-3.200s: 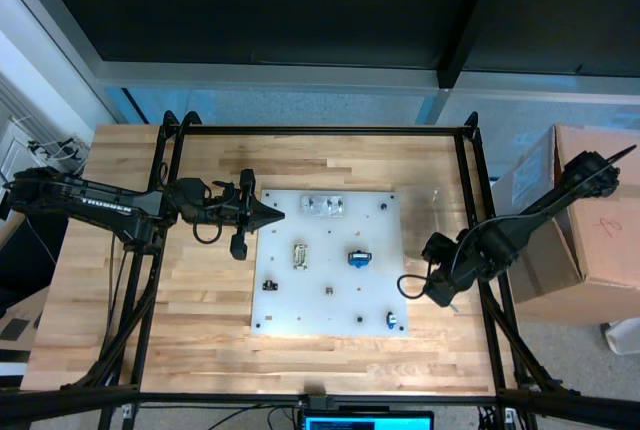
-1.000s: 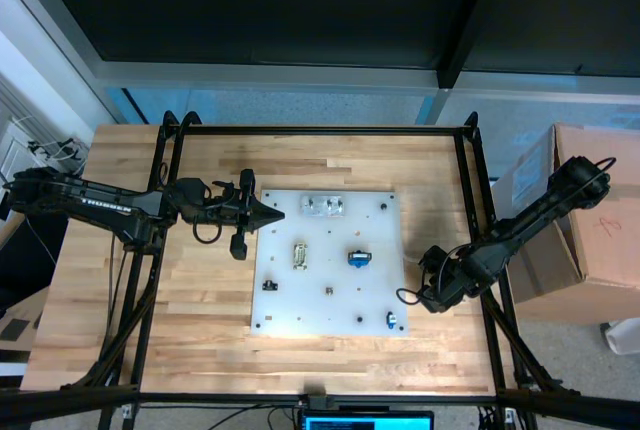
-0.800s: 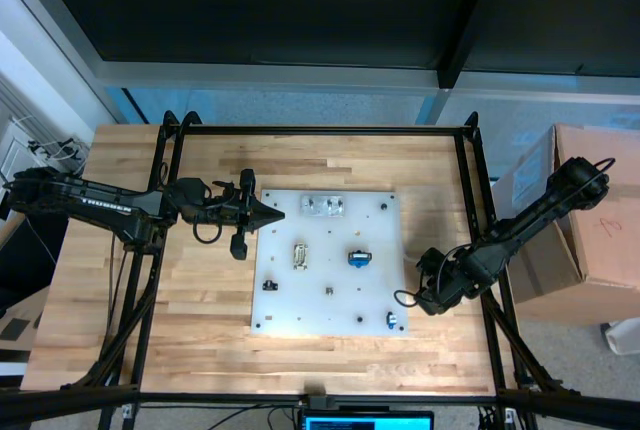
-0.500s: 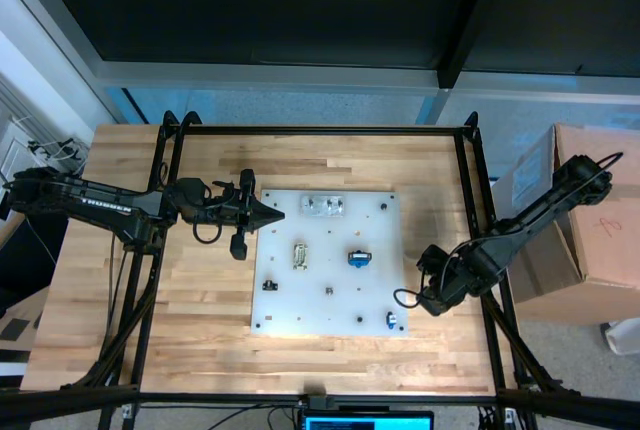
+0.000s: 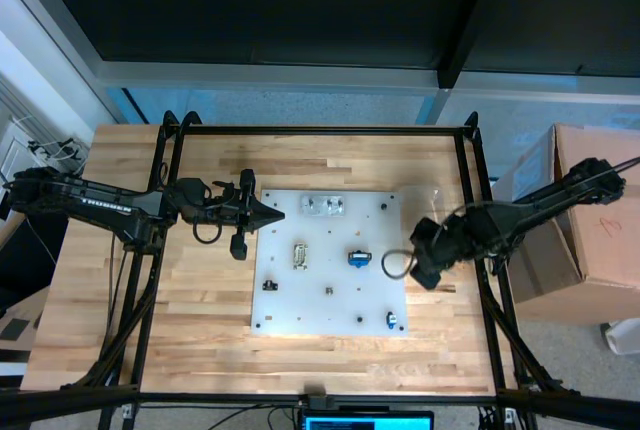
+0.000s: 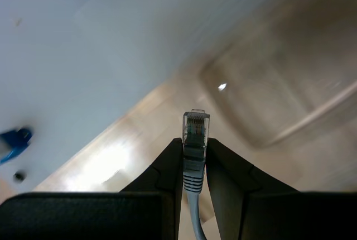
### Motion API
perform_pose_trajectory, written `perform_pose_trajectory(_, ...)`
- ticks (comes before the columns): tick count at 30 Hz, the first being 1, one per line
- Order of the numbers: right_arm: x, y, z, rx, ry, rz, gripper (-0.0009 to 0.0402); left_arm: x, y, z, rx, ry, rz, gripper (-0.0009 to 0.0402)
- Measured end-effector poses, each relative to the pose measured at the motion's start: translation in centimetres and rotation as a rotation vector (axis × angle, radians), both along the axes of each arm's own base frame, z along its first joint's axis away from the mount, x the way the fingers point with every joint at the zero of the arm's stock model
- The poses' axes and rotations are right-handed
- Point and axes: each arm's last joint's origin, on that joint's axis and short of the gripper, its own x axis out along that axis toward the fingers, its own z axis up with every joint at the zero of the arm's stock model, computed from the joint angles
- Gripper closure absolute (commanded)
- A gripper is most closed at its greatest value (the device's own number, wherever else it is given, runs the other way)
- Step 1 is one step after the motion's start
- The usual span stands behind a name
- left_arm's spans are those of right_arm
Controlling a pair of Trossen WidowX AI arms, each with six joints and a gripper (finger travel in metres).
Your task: Remove the RJ45 connector from the taskboard and place in the container
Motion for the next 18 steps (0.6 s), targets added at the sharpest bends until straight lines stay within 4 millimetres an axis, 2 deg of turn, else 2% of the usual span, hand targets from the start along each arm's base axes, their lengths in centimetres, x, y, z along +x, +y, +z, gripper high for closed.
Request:
perform_pose_trajectory(6, 0.2, -3.9, -0.1, -0.046, 0.013, -0.013, 0.0390, 0.0, 0.0, 0.0, 0.000, -0.001, 0.000, 0.0393)
perform_pose_trajectory(9, 0.3, -5.5, -0.3, -0.062, 0.029, -0.024, 0.0373, 0.0, 0.0, 0.0, 0.000, 0.000, 0.000, 0.0393)
perform_pose_trajectory(14, 0.0, -7.4, -0.7, -0.081, 0.061, -0.018, 0.0310, 0.0, 0.0, 0.0, 0.000, 0.000, 0.000, 0.0393)
perform_pose_trajectory(18, -0.1, -7.8, -0.8, -0.085, 0.071, 0.004, 0.0246, 0.0, 0.0, 0.0, 0.000, 0.000, 0.000, 0.0393)
